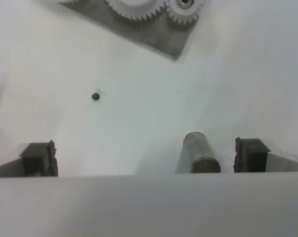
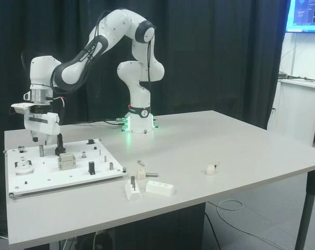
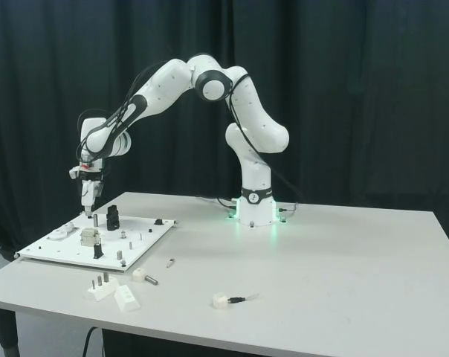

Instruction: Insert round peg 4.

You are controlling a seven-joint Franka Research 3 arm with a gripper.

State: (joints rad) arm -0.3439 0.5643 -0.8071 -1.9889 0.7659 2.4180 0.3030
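white board, grey peg, black fingertips, white toothed gears.

— How is the arm set?
— It is stretched out sideways from its base, elbow raised high, forearm sloped down to the wrist.
— And the gripper?
— It is pointed straight down, held low over the board. The fingers are seen spread wide apart, nothing pinched between the pads.

A robotics lab: a white arm bolted on a grey bench, black curtains behind.
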